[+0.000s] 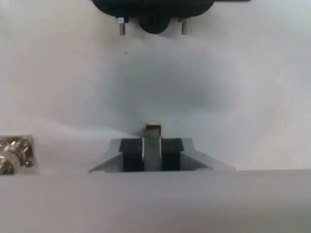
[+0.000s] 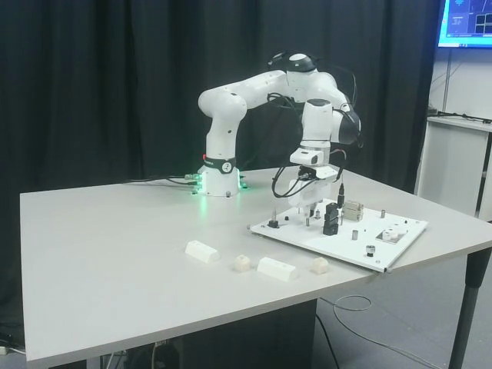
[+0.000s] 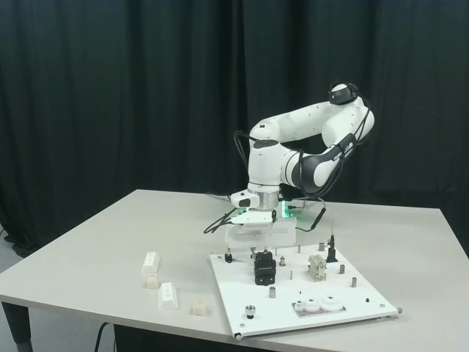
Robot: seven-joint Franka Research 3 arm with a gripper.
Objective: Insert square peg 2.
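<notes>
In the wrist view my gripper [image 1: 152, 156] is shut on a slim grey square peg [image 1: 152, 145], held upright between the black pads [image 1: 130, 155]. The peg's tip hangs just above the white board [image 1: 218, 97]. A black fixture [image 1: 153, 12] with two small metal pins lies further along the board. In the room views the gripper [image 2: 311, 207] [image 3: 258, 248] stands low over the near-left part of the white board [image 2: 388, 247] [image 3: 326, 323], beside a black block [image 2: 332, 219] [image 3: 264, 269]. The hole under the peg is hidden.
The board carries small posts, a metal connector [image 1: 14, 154], a grey block [image 3: 317, 267] and white gears [image 3: 316, 304]. Several white blocks [image 2: 202, 250] [image 2: 277, 268] [image 3: 152, 264] [image 3: 168, 295] lie on the grey table [image 2: 115, 254] beside the board.
</notes>
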